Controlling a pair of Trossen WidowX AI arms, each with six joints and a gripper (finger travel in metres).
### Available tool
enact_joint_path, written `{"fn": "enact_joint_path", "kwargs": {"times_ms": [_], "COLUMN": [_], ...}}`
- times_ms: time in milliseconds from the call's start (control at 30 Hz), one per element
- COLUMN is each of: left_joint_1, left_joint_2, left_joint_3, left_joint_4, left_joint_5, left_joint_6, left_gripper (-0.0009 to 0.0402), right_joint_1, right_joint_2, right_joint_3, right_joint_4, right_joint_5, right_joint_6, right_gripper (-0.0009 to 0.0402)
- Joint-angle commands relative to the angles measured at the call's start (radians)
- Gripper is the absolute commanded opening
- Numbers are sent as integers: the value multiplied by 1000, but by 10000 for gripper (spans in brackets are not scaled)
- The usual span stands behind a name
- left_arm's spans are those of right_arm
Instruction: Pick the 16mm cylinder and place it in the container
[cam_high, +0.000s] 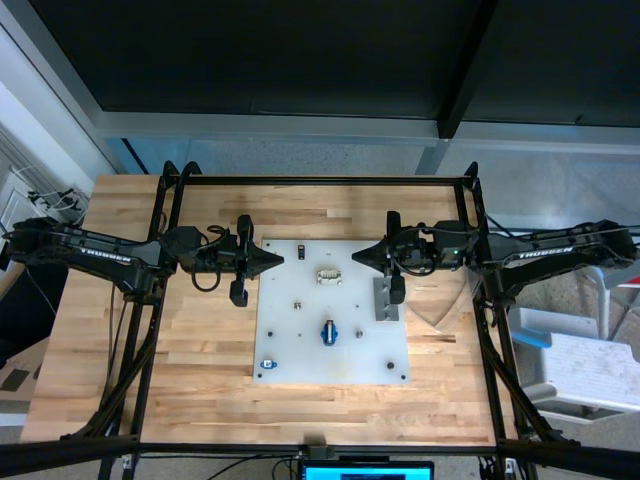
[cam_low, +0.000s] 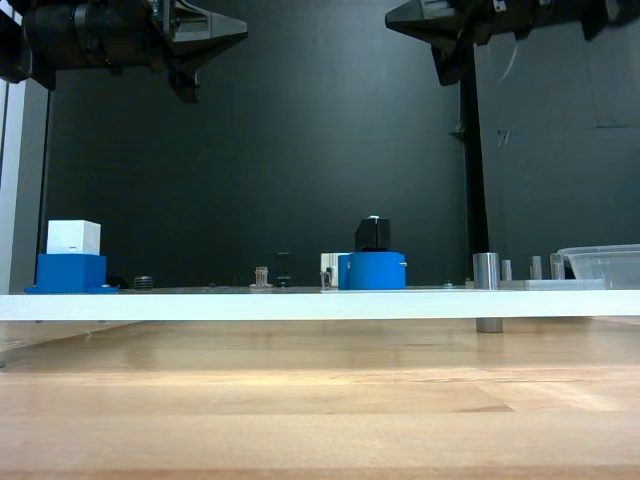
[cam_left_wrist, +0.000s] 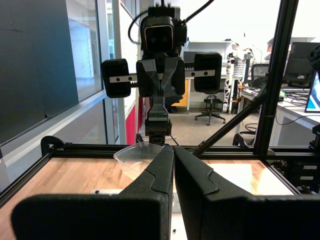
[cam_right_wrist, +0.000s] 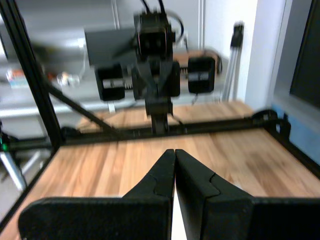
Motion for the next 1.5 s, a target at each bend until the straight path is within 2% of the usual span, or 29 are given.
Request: {"fn": "enact_joint_path", "kwargs": {"times_ms": [33, 400, 833, 967, 1233, 1500], "left_joint_1": [0, 0, 0, 0, 0, 0], "left_joint_2": [0, 0, 0, 0, 0, 0], "left_joint_3": [0, 0, 0, 0, 0, 0], "left_joint_4": [0, 0, 0, 0, 0, 0], "left_joint_5": [0, 0, 0, 0, 0, 0], "left_joint_6": [0, 0, 0, 0, 0, 0], "left_gripper": [0, 0, 0, 0, 0, 0], "right_joint_1": [0, 11, 69, 86, 132, 186], "right_joint_2": [19, 216, 422, 466, 518, 588], "right_joint_3": [103, 423, 702, 740, 738, 738], "right_joint_4": [-199, -819, -1173, -1235, -1269, -1281], "right_joint_5": [0, -3, -3, -3, 0, 1], "right_joint_6": [0, 5, 26, 40, 71, 83], "right_gripper": [0, 0, 0, 0, 2, 49]}}
